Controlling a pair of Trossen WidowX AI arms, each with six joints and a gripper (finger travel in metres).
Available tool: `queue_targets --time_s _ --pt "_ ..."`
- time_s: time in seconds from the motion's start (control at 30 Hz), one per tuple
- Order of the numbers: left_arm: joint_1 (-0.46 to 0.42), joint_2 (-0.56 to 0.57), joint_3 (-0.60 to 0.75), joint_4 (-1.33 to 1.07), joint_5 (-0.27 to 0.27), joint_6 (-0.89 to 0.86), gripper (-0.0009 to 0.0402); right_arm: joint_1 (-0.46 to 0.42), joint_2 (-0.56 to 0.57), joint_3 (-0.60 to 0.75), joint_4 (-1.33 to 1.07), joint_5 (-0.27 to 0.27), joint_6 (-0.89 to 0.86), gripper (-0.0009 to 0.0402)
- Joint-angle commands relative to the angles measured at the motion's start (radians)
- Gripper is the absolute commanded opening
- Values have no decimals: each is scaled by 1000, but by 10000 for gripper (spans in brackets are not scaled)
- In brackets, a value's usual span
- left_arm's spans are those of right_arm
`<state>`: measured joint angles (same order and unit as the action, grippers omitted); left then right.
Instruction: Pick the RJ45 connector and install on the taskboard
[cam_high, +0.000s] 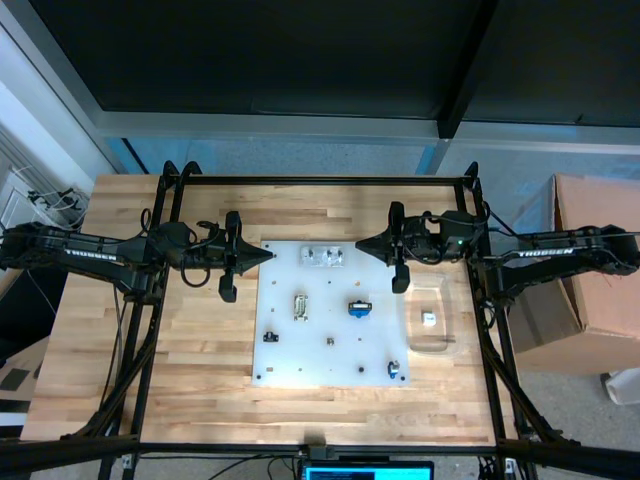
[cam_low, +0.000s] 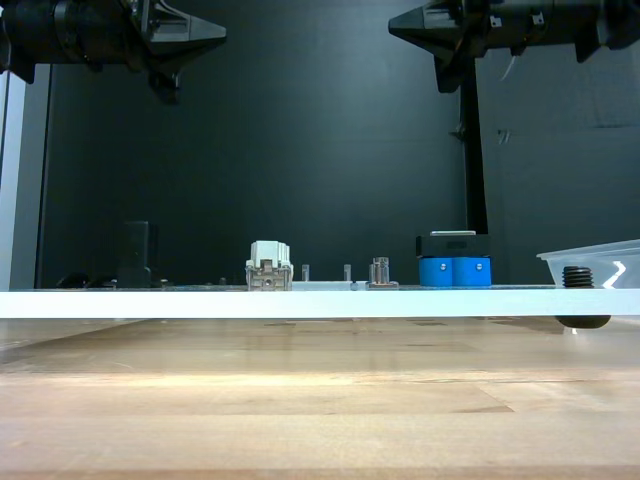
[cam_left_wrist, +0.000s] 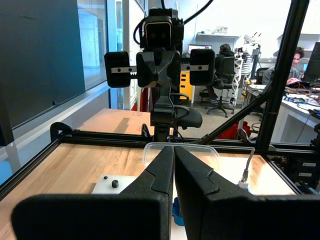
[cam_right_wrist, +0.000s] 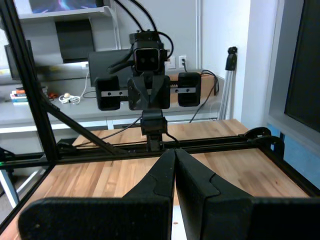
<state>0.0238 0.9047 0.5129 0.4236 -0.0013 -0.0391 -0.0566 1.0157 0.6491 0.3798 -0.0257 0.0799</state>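
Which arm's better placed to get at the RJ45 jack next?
Right, I'd say. The right gripper, shut and empty, hangs high by the white board's far right, the jack's side; the left gripper, shut too, is across the board. The connector seems to stand in the jack.

High view: blue jack (cam_high: 396, 370) at near right corner of white board (cam_high: 300, 350) is too small to settle; cannot tell whether the RJ45 connector sits in it. White block (cam_high: 428, 319) in clear tray (cam_high: 447, 345): too small to tell what lies on it

Left wrist view: grey cable (cam_left_wrist: 248, 162) stands beside the tray. Its foot is hidden behind left gripper (cam_left_wrist: 174, 150), fingers pressed together, above board's far left edge

Right gripper (cam_right_wrist: 175, 151), above far right edge, fingers likewise together, hides the board beneath

Low view: both arms cut off by top edge, tray by right edge; jack not made out
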Motion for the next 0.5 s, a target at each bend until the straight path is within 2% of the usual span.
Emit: queue_targets --time_s 0.03,0.07,0.17,0.3,0.5 --pt "0 0 0 0 0 0 0 3 0 -23 24 39 -9 0" --pt "0 0 0 0 0 0 0 5 0 -28 32 52 -10 0" --pt "0 0 0 0 0 0 0 18 0 -37 41 48 -10 0" --pt "0 0 0 0 1 0 0 18 0 -38 42 13 -10 0" --pt "0 0 0 0 0 0 0 17 0 -45 45 16 -9 0"
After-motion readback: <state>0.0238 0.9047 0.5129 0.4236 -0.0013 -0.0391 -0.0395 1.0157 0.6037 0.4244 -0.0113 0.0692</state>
